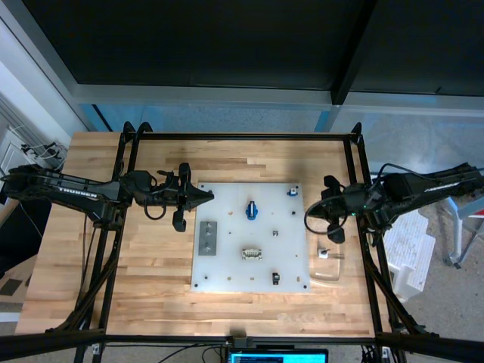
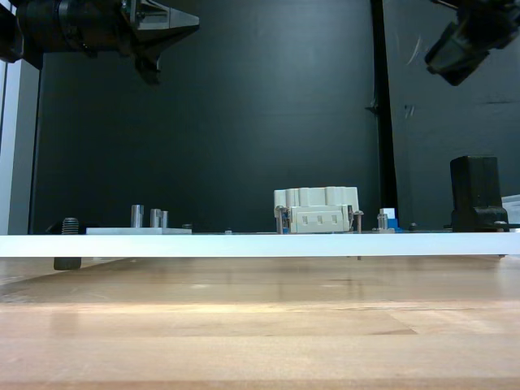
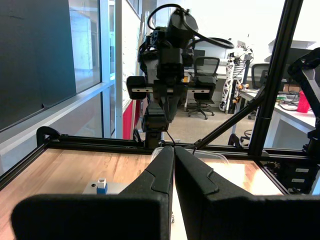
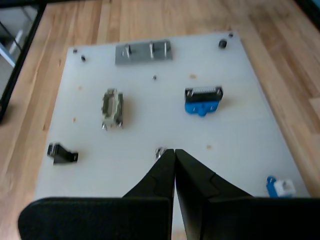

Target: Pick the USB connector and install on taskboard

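The left gripper is held high over the left edge of the large flat white square taskboard, its fingers pressed together on nothing; the right gripper is held high just beyond the board's right edge, its fingers likewise closed and empty; the tiny dark USB connector is seen in the clear plastic tray on the light wooden worktop, just right of the board and near the right gripper; a grey rectangular block, a blue upright part and a beige connector are mounted on the board.
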You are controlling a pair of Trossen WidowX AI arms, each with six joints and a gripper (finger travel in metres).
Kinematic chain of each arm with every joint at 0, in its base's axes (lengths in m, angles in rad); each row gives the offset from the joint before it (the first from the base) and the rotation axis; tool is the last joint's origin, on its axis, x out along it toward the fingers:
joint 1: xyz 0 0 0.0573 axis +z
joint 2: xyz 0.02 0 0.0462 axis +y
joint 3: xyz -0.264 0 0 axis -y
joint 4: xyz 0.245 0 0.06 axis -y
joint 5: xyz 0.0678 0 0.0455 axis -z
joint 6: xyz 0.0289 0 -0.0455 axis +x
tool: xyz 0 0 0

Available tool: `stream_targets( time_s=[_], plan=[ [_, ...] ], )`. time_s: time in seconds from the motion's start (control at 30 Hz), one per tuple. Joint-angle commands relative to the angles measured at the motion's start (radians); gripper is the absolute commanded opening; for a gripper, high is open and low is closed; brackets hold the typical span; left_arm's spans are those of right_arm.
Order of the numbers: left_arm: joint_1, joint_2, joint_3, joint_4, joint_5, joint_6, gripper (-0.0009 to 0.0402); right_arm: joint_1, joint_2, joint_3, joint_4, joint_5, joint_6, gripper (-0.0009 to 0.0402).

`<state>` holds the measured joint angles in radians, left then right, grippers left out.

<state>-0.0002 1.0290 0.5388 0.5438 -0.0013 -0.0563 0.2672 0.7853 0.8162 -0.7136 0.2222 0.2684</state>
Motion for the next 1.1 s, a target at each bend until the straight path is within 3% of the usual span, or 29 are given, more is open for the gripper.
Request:
stream_targets(
  time_s=[0.03,0.33,0.83,1.03,1.1],
  plan=[
    [0.000,0.000,0.000,0.000,0.000,0.000,0.0000,0.062,0.001,0.006,-0.066,0.045,0.056,0.0000],
    [0.000,0.000,0.000,0.000,0.000,0.000,0.0000,0.212,0.002,0.007,-0.218,0.101,0.237,0.0000],
    [0.000,0.000,0.000,0.000,0.000,0.000,0.0000,0.467,0.072,0.007,-0.383,0.095,0.535,0.0000],
    [0.000,0.000,0.000,0.000,0.001,0.000,0.0000,0.524,0.131,0.007,-0.386,0.086,0.590,0.0000],
    [0.000,0.000,0.000,0.000,0.000,0.000,0.0000,0.531,0.150,0.007,-0.391,0.063,0.600,0.0000]
  ],
)
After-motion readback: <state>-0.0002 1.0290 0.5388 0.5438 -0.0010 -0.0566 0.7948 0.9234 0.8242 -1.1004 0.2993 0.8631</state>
